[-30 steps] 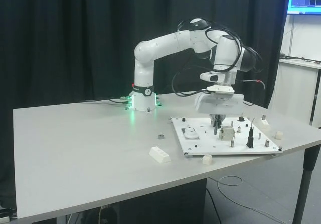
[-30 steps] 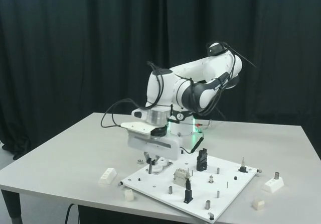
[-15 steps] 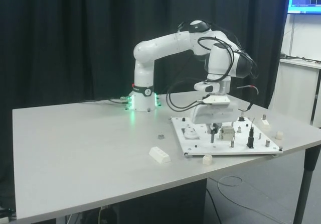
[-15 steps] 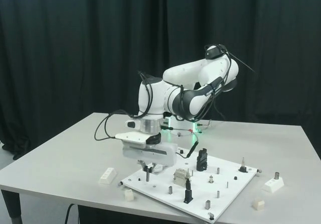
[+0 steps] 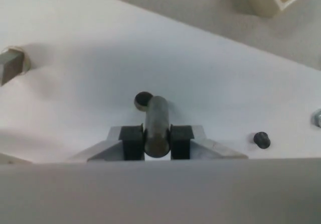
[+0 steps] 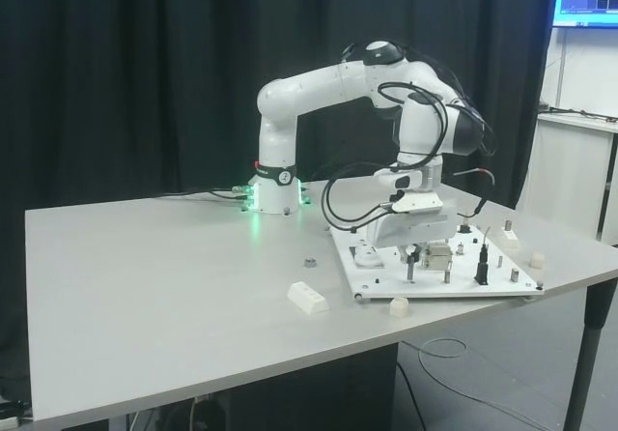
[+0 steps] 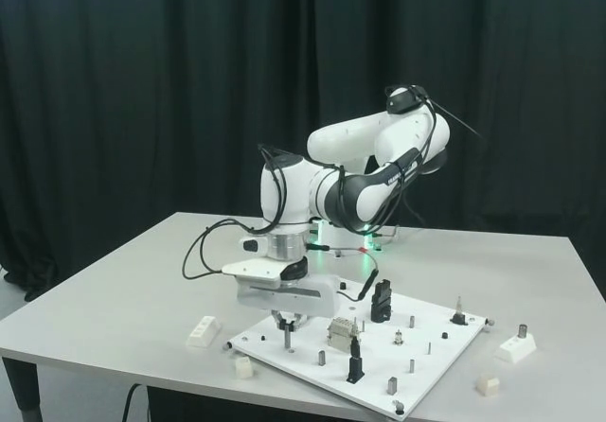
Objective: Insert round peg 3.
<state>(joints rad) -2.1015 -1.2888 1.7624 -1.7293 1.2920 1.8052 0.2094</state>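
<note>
While room cams hide it, wrist cam shows gripper (image 5: 157, 142) clamping peg (image 5: 157, 125), tip beside hole (image 5: 142, 101).

The gripper (image 7: 286, 326) holds a grey peg (image 7: 287, 337) upright, its tip at the white board (image 7: 417, 365) below.

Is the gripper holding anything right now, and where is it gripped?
Yes: the gripper is shut on the round peg, clamped near its upper end between the black pads.
</note>
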